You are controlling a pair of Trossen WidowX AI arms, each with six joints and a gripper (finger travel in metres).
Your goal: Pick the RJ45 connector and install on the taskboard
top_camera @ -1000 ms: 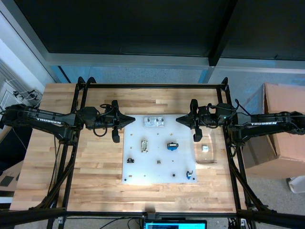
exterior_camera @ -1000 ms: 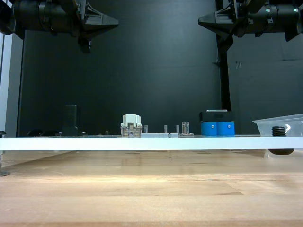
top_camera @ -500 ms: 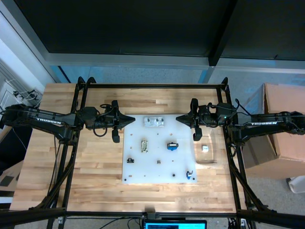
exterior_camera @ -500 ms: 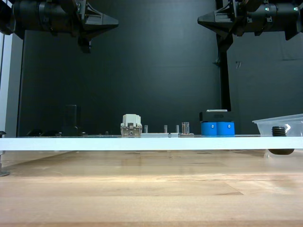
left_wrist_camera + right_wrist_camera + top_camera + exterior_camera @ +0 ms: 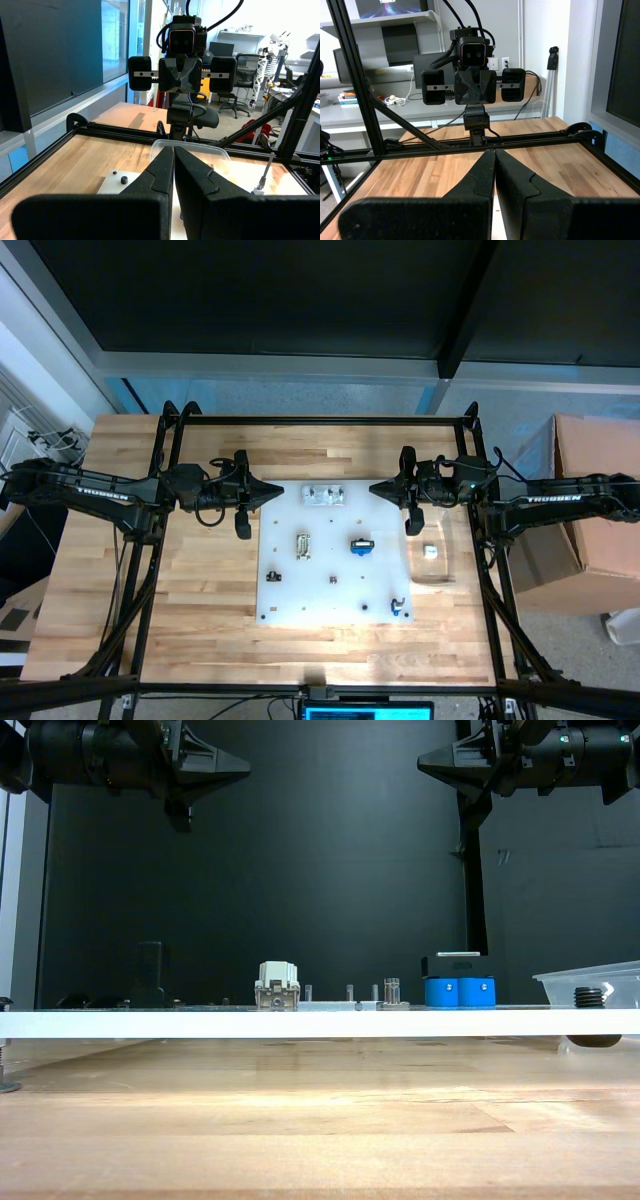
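Left gripper (image 5: 279, 490) high over white board's (image 5: 300, 597) far left corner, right gripper (image 5: 373, 490) over far right. Both fingers pressed together, empty. Connector (image 5: 394, 602) on blue jack (image 5: 402, 612), near right corner; depth unclear.

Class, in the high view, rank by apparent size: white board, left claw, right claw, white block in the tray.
1. White board.
2. Left claw and right claw, both shut above the board's far edge: alike, and nearer the camera.
3. White block.

Connector: cannot tell whether seated in jack (image 5: 399, 608), too small; tray (image 5: 568, 988) cut off at low view edge
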